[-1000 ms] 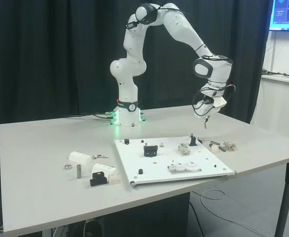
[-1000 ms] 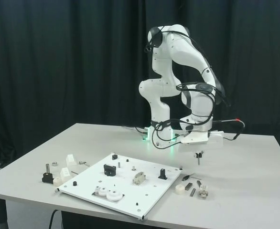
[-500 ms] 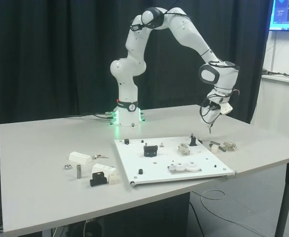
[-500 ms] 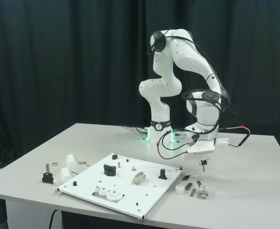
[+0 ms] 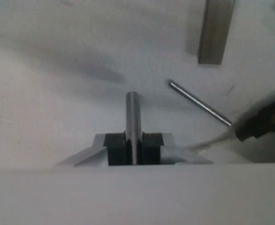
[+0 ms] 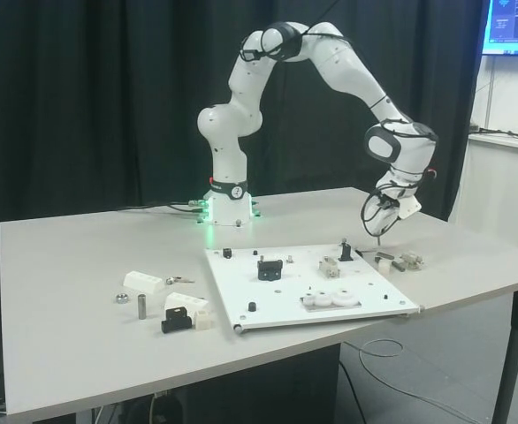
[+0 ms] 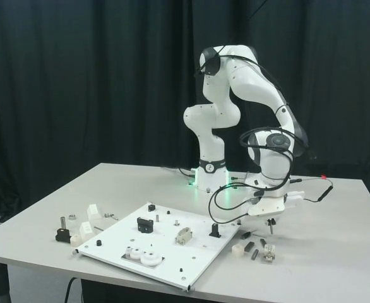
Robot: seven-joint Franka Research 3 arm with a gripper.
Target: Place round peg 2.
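Here the arm (image 6: 330,62) arches over; gripper (image 5: 133,149) pinches the round peg (image 5: 133,119) above the table (image 6: 73,265).

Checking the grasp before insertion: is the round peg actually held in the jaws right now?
Yes, the wrist view shows the round peg clamped upright between the two black pads of the gripper, above the grey table.

The white board (image 6: 305,281) lies near the table's (image 6: 82,265) front edge. Loose parts (image 6: 163,300) lie on the table beside one side edge of the board; small parts (image 6: 399,261) lie beside the opposite edge, under the gripper (image 6: 378,235).
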